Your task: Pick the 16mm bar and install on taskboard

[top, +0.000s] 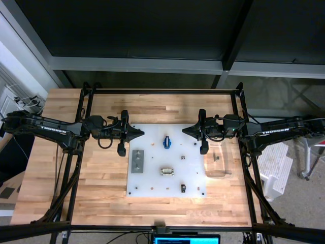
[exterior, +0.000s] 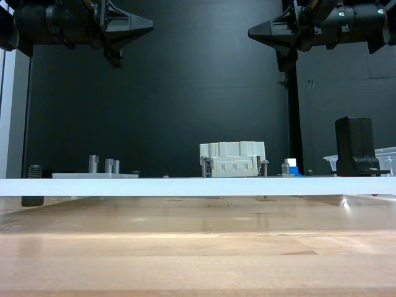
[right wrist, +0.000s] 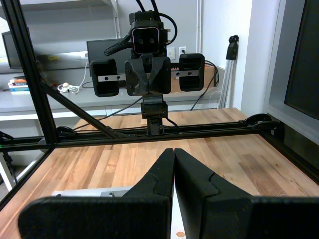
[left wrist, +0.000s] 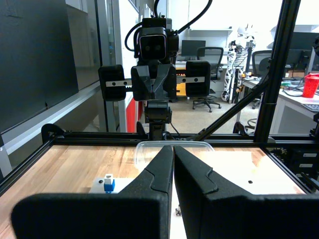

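Go with right arm, you're way nearer. 16mm bar [top: 217,157] lies in clear tray [top: 218,176] just off taskboard [top: 150,178] right edge, nearward and outward of right gripper [top: 184,130]. Bar axis too small to read. Right gripper and left gripper [top: 141,133] both clenched, empty, high over board's far part.

Even overhead light washes the tabletop [top: 101,193]; left gripper [exterior: 147,25] and right gripper [exterior: 252,31] hang silhouetted above its middle; the near edge is blurred.

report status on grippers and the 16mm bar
left gripper and right gripper high over taskboard, jaws shut, both empty. 16mm bar lying in clear tray right of board, not picked. right gripper's way to tray looks open.
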You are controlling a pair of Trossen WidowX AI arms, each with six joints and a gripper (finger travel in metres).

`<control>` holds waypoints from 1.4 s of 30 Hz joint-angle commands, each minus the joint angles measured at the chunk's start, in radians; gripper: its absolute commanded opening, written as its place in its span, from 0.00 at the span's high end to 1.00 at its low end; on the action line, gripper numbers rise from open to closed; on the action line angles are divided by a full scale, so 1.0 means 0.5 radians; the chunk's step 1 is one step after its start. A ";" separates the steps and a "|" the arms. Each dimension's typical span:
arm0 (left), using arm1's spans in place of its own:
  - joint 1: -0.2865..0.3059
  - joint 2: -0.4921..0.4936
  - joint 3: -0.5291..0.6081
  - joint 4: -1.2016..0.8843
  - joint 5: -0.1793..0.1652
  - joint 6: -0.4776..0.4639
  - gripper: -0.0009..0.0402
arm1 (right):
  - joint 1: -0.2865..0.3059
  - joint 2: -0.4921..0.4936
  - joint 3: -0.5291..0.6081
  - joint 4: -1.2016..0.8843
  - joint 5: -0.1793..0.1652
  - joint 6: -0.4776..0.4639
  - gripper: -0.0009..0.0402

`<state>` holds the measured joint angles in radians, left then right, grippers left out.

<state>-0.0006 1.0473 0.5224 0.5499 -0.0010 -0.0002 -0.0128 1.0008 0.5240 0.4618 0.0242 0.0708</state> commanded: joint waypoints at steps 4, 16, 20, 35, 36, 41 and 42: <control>0.002 0.000 0.001 0.001 0.001 0.000 0.98 | 0.000 0.001 0.001 0.000 0.001 0.001 0.98; 0.002 0.000 0.001 0.002 0.001 0.000 0.98 | 0.004 -0.013 0.016 -0.067 -0.018 0.067 0.98; 0.001 0.000 0.001 0.001 0.001 0.000 0.98 | 0.026 -0.027 0.114 -0.382 -0.037 0.068 0.98; 0.001 0.000 0.001 0.001 0.001 0.000 0.98 | 0.117 -0.023 0.671 -1.916 -0.027 0.051 0.98; 0.001 0.000 0.001 0.001 0.001 0.000 0.98 | 0.123 -0.023 0.687 -1.987 -0.027 0.048 0.98; 0.002 -0.001 0.001 0.001 0.001 0.000 0.98 | 0.154 -0.023 0.727 -2.331 -0.023 0.053 0.98; 0.001 0.000 0.001 0.001 0.001 0.000 0.98 | 0.166 -0.023 0.727 -2.387 -0.013 0.055 0.98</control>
<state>-0.0002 1.0473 0.5224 0.5499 -0.0010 -0.0002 0.0631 0.9886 0.8860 -0.6968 0.0113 0.0956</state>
